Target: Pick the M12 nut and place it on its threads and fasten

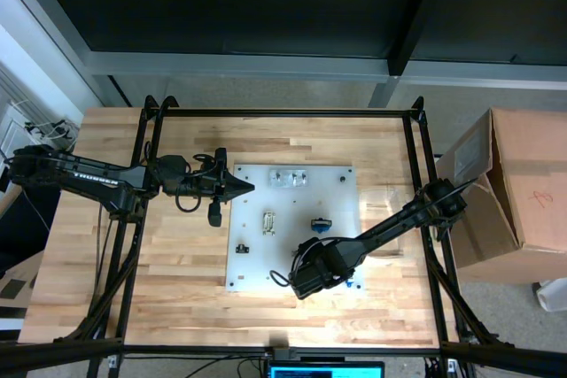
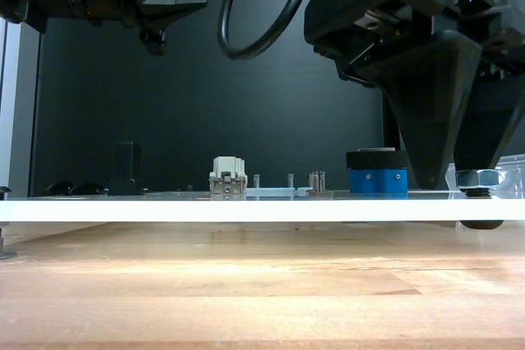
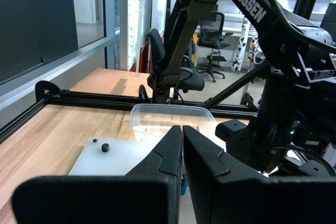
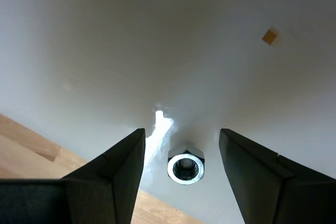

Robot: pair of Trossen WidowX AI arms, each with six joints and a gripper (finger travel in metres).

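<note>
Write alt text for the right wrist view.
A silver nut sits, apparently on its stud, at the white board's edge within the open right claw, untouched. The left claw, outside this view, hangs shut above the board's left edge.

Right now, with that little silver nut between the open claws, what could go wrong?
The nut sits on its stud with black ribs showing beneath it, so it may not be fully down and might work loose. The open right gripper straddles it closely; a crooked lift could nudge it. The left gripper, shut, hangs over the board.
</note>
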